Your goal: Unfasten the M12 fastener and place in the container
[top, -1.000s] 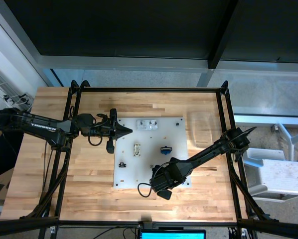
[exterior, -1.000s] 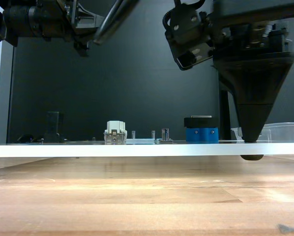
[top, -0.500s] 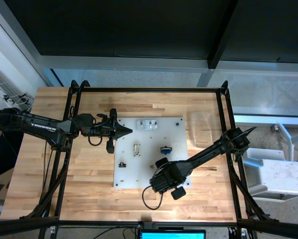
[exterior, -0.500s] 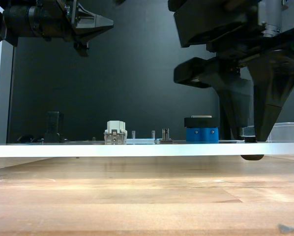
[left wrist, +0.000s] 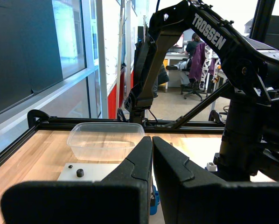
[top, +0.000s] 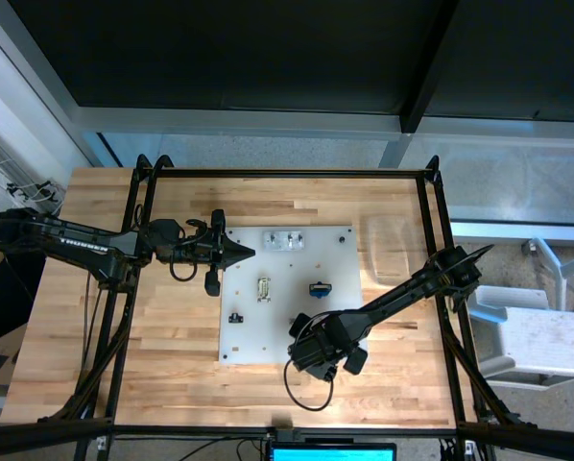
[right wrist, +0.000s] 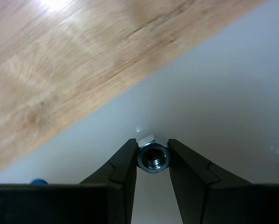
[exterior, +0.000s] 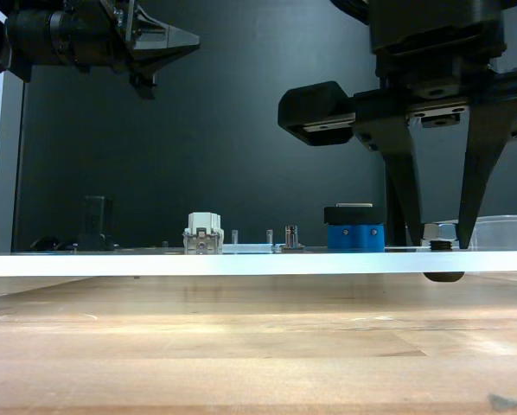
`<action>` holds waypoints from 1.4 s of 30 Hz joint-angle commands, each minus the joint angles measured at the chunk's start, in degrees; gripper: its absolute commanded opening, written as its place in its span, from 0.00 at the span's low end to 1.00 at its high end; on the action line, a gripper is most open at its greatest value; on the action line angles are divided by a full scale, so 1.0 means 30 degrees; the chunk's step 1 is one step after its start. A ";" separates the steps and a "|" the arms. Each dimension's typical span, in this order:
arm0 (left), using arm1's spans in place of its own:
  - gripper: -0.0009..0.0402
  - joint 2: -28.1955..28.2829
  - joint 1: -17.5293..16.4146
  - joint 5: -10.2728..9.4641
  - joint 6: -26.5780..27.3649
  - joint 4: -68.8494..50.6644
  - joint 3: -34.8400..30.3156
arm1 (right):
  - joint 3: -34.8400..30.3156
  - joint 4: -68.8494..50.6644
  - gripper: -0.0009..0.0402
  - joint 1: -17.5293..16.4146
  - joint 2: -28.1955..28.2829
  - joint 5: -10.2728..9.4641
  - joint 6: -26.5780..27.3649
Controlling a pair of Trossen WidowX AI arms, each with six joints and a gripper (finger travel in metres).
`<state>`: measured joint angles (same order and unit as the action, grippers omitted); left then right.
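The right claw (right wrist: pixel 152 145) points straight down and is clamped on the small silver 6-sided metal nut (exterior: pixel 440 231). It has 1 finger on each side, I think so it can turn the nut. The nut sits right under the claw on top of its short black ribbed stud (exterior: pixel 441 245), not yet off. It looks hard and shiny, with fine grooves inside its hole. The flat white board (top: pixel 244 331) under the claw looks smooth. The clear plastic tray with rounded corners (top: pixel 393 245) waits well apart, beyond the claw to its right, with nothing in it. The left claw (left wrist: pixel 152 140) hangs high, well apart from the right claw, with its 2 black fingers together and holding nothing.
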<state>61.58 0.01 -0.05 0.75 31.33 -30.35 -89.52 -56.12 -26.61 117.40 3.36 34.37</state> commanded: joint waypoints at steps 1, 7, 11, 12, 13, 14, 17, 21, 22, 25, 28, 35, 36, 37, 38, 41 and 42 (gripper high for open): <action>0.02 0.0007 0.0000 0.0000 0.0000 0.0000 -0.0007 | 0.0007 0.0015 0.06 -0.0007 -0.0022 0.0000 0.1501; 0.02 0.0007 0.0000 0.0000 0.0000 0.0007 -0.0007 | 0.0007 0.0022 0.02 -0.0007 -0.0029 0.0007 0.2863; 0.02 0.0007 0.0000 0.0000 0.0000 0.0000 -0.0007 | 0.0007 0.0007 0.02 -0.0007 -0.0197 0.0007 0.2856; 0.02 0.0007 -0.0007 0.0000 0.0000 0.0000 -0.0007 | 0.0007 0.0000 0.03 -0.0007 -0.0262 0.0007 0.2863; 0.02 0.0007 -0.0007 0.0000 0.0000 0.0000 -0.0007 | 0.0007 -0.0029 0.03 -0.0015 -0.0342 0.0007 0.2863; 0.02 0.0007 0.0000 0.0000 0.0000 0.0007 -0.0007 | 0.0007 -0.0051 0.03 -0.0007 -0.0423 0.0007 0.2871; 0.02 0.0007 0.0000 0.0000 0.0000 0.0000 -0.0007 | 0.0007 -0.0087 0.03 -0.0007 -0.0648 0.0007 0.3126; 0.02 0.0007 0.0000 0.0000 0.0000 0.0000 -0.0007 | 0.0007 -0.0204 0.03 -0.0015 -0.0882 0.0015 0.3213; 0.02 0.0007 0.0000 0.0000 0.0000 0.0000 -0.0007 | 0.0007 -0.0197 0.03 -0.0015 -0.0940 0.0015 0.3213; 0.02 0.0007 0.0000 0.0000 0.0000 0.0007 -0.0007 | 0.0007 -0.0248 0.03 -0.0007 -0.1188 0.0015 0.3184; 0.02 0.0007 0.0000 0.0000 0.0000 0.0000 -0.0007 | 0.0007 -0.0248 0.03 0.0000 -0.1523 0.0015 0.2776; 0.02 0.0007 0.0000 0.0000 0.0000 0.0007 -0.0007 | 0.0007 -0.0219 0.03 0.0670 -0.2965 0.0007 -0.2790; 0.02 0.0007 -0.0007 0.0000 0.0000 0.0007 -0.0007 | 0.0007 -0.0226 0.03 0.0852 -0.3220 0.0000 -0.3774; 0.02 0.0007 -0.0007 0.0000 0.0000 0.0007 -0.0007 | 0.0007 -0.0233 0.03 0.1035 -0.3417 0.0000 -0.4597; 0.02 0.0007 0.0000 0.0000 0.0000 0.0000 -0.0007 | 0.0007 -0.0270 0.03 0.1231 -0.3563 -0.0007 -0.5297; 0.02 0.0007 0.0000 0.0000 0.0000 0.0000 -0.0007 | 0.0015 -0.0831 0.03 0.1851 -0.4007 -0.0044 -0.6011; 0.02 0.0007 0.0000 0.0000 0.0000 0.0000 -0.0007 | 0.0015 -0.1144 0.03 0.2076 -0.4109 -0.0051 -0.6025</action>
<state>61.58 0.01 -0.08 0.75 31.33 -30.37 -89.45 -58.48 -21.19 105.47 3.31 16.51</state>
